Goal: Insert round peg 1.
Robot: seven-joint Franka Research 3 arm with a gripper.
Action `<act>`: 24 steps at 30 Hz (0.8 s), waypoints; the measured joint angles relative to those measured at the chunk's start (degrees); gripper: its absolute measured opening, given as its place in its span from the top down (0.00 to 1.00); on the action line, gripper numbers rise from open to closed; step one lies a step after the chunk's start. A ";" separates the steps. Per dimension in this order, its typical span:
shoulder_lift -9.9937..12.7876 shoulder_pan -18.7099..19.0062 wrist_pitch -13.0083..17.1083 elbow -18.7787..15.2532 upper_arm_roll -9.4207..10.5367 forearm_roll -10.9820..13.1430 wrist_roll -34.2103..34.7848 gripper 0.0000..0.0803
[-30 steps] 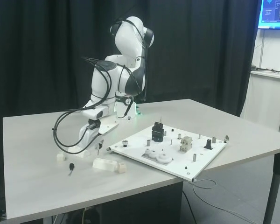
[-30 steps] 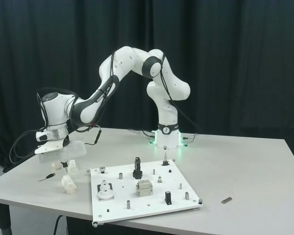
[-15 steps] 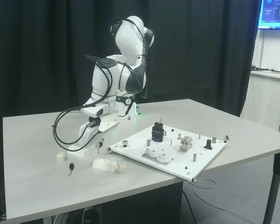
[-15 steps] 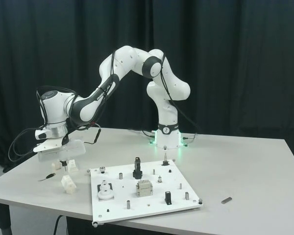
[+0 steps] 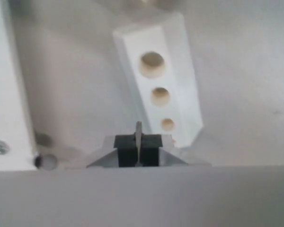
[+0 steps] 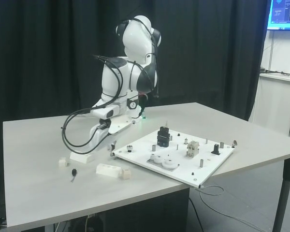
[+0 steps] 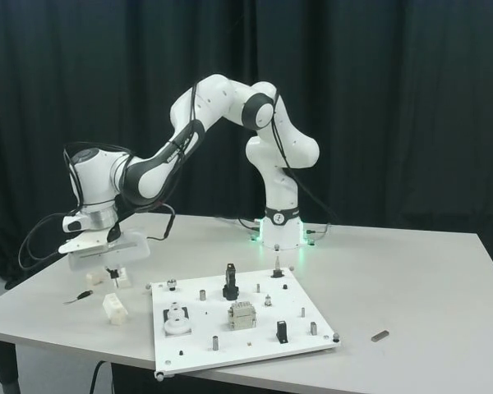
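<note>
In the wrist view, the gripper (image 5: 138,153) has its black jaws clamped on a thin grey round peg (image 5: 138,135), which stands up between them; beyond it a white block (image 5: 173,71) with three round holes in a row lies on the grey bench (image 5: 246,71), and a corner of the white board (image 5: 4,94) with a screw shows at one side. In the first room view, the white arm (image 6: 128,72) reaches down from its base, and the gripper (image 6: 112,143) hangs just above the bench beside the near corner of the white assembly board (image 6: 208,166), the peg too small to make out here; a white holder block (image 6: 108,169) lies on the bench in front, with a small white cube (image 6: 63,162) and a small black part (image 6: 73,172) close by. In the second room view, the gripper (image 7: 111,273) hovers over the bench off the board's (image 7: 246,341) far corner, above a white block (image 7: 114,308), while a small dark bar (image 7: 380,335) lies well apart on the opposite side of the board.
</note>
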 joint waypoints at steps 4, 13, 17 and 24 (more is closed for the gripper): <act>-0.71 0.94 -1.16 0.00 0.00 0.94 0.60 0.98; -2.50 3.59 -4.11 0.00 0.00 2.95 2.32 0.98; -3.39 4.98 -5.66 -0.08 -0.01 3.90 3.36 0.98; -5.09 7.74 -8.27 -0.50 -0.02 5.39 4.91 0.98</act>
